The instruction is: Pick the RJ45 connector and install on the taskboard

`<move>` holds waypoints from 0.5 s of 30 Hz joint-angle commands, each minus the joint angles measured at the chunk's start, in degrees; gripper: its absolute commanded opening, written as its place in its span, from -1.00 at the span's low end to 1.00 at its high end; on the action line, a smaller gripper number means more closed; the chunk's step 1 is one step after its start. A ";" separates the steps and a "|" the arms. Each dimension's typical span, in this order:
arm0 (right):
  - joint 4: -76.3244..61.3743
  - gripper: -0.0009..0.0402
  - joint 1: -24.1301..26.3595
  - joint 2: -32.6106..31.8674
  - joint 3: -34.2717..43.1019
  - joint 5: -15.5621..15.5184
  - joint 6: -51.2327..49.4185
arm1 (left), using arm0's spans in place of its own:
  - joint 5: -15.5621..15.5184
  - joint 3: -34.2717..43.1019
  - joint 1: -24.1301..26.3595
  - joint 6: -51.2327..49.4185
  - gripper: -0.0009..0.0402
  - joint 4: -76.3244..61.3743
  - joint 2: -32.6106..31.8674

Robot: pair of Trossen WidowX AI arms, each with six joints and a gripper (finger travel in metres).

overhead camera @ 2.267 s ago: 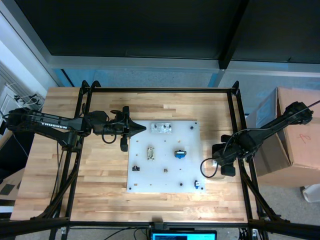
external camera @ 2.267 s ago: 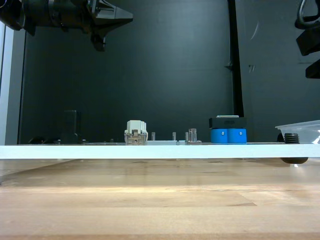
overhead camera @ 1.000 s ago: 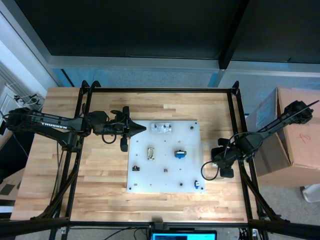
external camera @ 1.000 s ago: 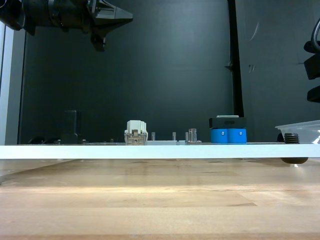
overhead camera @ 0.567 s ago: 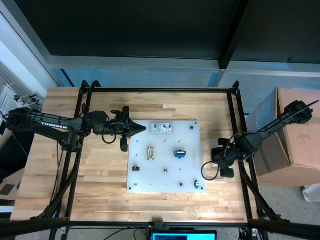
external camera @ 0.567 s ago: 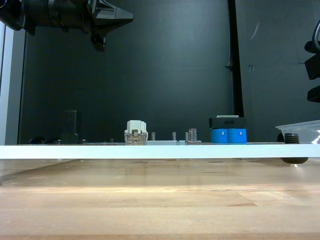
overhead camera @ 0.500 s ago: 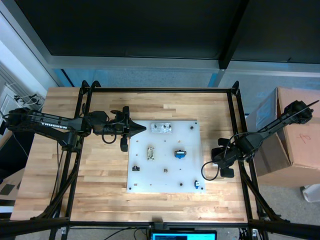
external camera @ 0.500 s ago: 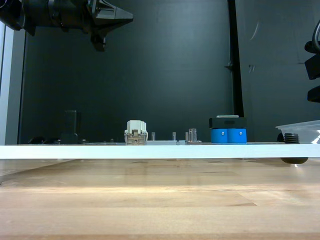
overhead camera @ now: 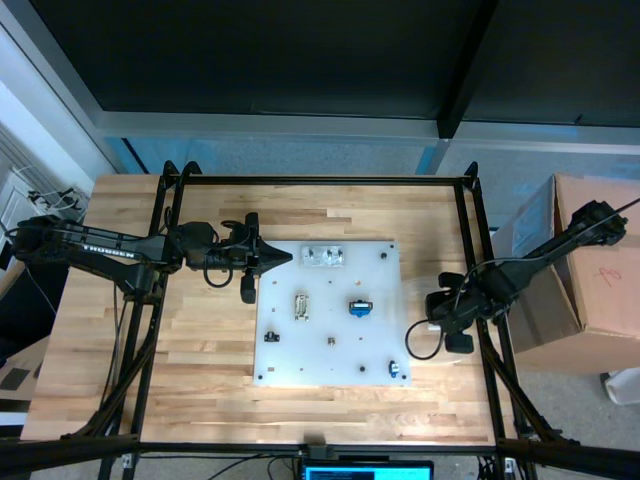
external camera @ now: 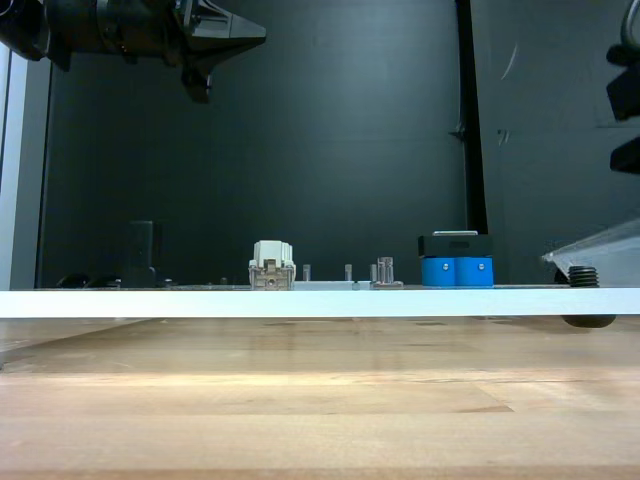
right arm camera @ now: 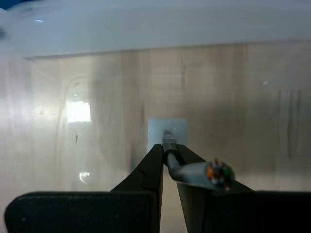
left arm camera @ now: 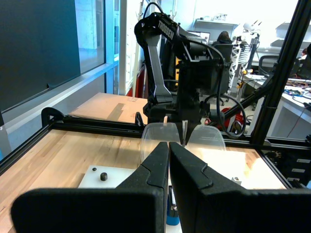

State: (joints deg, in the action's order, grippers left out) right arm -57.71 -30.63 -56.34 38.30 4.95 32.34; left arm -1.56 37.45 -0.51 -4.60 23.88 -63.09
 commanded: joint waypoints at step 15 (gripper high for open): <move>3.82 -0.95 0.00 0.46 -3.39 1.62 -2.80 | 0.02 0.00 -0.02 0.02 -0.95 0.00 0.00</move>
